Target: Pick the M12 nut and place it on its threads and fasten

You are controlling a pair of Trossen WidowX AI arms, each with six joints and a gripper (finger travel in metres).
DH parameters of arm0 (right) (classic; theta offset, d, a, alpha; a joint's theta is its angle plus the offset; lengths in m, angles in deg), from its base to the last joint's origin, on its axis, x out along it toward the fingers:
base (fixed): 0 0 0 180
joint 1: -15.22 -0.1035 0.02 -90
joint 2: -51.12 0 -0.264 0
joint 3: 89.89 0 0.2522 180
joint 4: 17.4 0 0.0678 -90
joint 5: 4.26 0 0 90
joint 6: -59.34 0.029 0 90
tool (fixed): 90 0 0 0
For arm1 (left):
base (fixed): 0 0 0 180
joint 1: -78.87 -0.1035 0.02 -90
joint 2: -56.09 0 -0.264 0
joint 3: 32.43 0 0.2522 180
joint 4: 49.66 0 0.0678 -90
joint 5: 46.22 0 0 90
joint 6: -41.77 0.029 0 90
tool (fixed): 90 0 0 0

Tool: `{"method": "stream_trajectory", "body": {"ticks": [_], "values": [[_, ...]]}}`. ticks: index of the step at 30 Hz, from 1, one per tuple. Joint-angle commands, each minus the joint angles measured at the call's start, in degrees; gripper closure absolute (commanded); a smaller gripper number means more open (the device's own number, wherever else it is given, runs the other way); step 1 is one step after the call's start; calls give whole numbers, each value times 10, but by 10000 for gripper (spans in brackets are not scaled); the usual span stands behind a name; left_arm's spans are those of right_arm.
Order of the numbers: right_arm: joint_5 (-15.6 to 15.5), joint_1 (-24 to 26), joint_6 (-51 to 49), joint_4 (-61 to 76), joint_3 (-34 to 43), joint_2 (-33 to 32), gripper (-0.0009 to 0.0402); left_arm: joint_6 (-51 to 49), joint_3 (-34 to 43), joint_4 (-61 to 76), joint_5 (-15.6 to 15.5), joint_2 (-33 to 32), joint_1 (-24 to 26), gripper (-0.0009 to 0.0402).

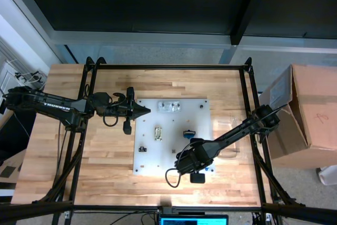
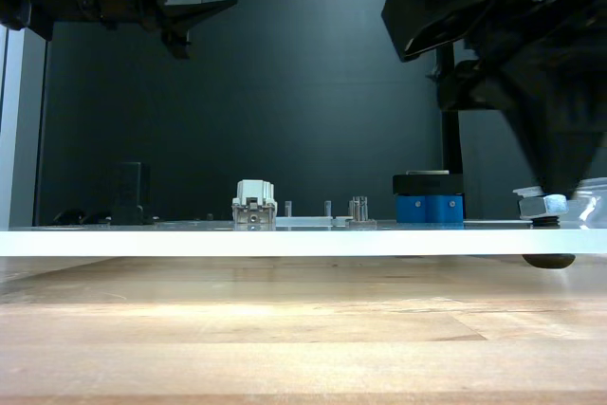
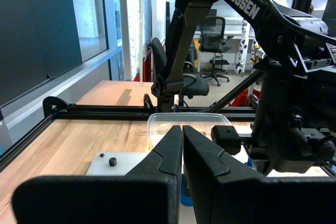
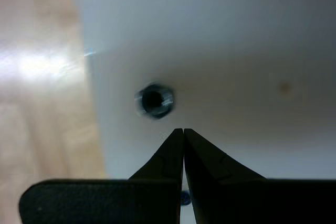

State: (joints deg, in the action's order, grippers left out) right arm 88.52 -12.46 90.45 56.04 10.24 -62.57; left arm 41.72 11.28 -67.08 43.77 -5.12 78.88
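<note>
Nut [image 2: 542, 206] in the low view, small, silver and six-sided, sitting on its stud [image 2: 545, 222] with the black ribs showing beneath it, so not run fully down. The right gripper [image 2: 559, 198] tapers to a dark point that touches the nut's right shoulder. The white board [image 2: 285, 239] lies flat on a pale wood-block table [image 2: 285, 329], a blue block [image 2: 429, 209] stands mid-board, and a dark wall lies behind. Over to the right wrist view: the black fingers are pressed flat together with nothing between them, and the nut, dark in the centre, stands free on the smooth white board just beyond their tip. From the high view the right arm reaches in over the board's near right corner and hides the nut; the left gripper [image 1: 146, 110] hovers at the board's far left edge, pointing right. A black metal frame [image 1: 168, 67] rings the table and a cardboard box [image 1: 310, 114] stands off to the right. Left wrist view: its two black wedge fingers are closed tight on nothing, a clear plastic container [image 3: 189, 121] ahead, office chairs and windows beyond.
</note>
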Motion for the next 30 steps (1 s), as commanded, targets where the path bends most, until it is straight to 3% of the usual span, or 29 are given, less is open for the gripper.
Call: {"method": "stream_trajectory", "body": {"ticks": [1, 4, 8, 10, 11, 15, 19, 22, 30], "values": [[27, 0, 25, -9, 0, 1, 393, 0, 0, 0, 0, 0, 0, 393], [0, 0, 25, -26, 0, -1, 393, 0, 0, 0, 0, 0, 0, 393], [-143, -1, -1, -36, 0, -2, 393, 0, 0, 0, 0, 0, 0, 393], [-179, -1, -1, -35, 0, -2, 393, 0, 0, 0, 0, 0, 0, 393], [-181, -1, -1, -34, 0, -2, 393, 0, 0, 0, 0, 0, 0, 393], [-171, -1, -1, -34, 0, -2, 393, 0, 0, 0, 0, 0, 0, 393], [-127, -1, 2, -30, 0, -2, 393, 0, 0, 0, 0, 0, 0, 393], [-111, 0, 1, -24, 0, -2, 393, 0, 0, 0, 0, 0, 0, 393], [0, 1, 6, 0, 0, -2, 393, 0, 0, 0, 0, 0, 0, 393]]}}
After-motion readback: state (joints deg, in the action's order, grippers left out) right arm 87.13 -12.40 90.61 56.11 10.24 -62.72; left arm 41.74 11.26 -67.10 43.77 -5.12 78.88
